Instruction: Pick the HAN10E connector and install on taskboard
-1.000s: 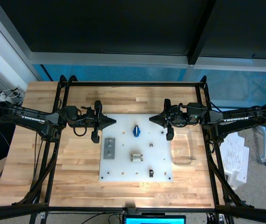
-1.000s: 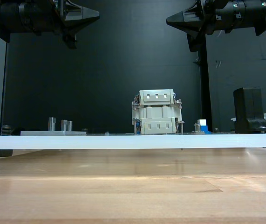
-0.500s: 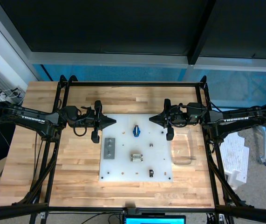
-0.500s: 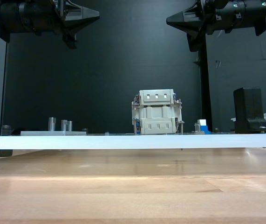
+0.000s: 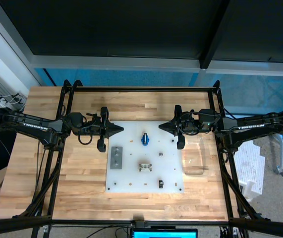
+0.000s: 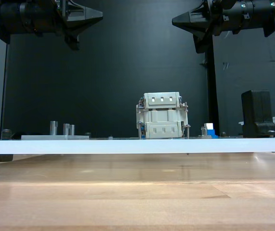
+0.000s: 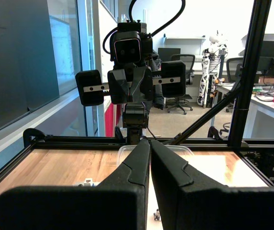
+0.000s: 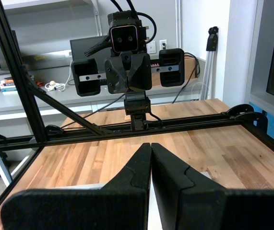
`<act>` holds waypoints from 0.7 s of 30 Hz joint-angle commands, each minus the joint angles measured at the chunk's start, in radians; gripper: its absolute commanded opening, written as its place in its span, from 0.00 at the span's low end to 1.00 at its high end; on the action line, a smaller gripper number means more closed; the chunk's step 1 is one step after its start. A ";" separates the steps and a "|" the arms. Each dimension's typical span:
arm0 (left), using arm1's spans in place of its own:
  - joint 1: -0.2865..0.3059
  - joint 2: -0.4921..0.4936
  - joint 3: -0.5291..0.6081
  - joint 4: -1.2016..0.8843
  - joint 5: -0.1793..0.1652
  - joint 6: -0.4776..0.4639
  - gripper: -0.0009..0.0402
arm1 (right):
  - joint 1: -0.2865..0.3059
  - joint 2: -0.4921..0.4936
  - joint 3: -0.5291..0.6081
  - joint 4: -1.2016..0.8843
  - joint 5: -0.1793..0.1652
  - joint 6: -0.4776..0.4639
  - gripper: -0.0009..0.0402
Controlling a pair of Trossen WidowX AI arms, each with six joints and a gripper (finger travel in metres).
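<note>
Your HAN10E connector (image 5: pixel 144 167) sits on the taskboard (image 5: pixel 131 179), near the middle of the white plate and free of both arms. Seen from tabletop height, it stands upright in two pale tiers. The grey block (image 5: pixel 116 156) lies just to its left, the blue part (image 5: pixel 145 139) is farther back, and a small black part (image 5: pixel 160 184) sits nearer the front edge. Above the board's far left corner hangs your left gripper (image 5: pixel 122 129), pointing inward with its fingers pressed together on nothing. Your right gripper (image 5: pixel 160 126) faces it from above the far right side, its fingers likewise closed and empty (both tips are well above the plate in the low view, and well apart from the connector). A clear tray (image 5: pixel 196 158) rests on the wooden tabletop (image 5: pixel 72 188) just beside the board's right edge.
</note>
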 commanded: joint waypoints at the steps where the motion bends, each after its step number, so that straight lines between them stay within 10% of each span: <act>1: 0.000 0.000 0.000 0.000 0.000 0.000 0.02 | 0.000 0.000 0.000 0.000 0.000 0.001 0.02; 21: 0.000 0.000 0.000 0.000 0.000 0.000 0.02 | 0.000 0.000 0.000 0.014 -0.008 -0.001 0.02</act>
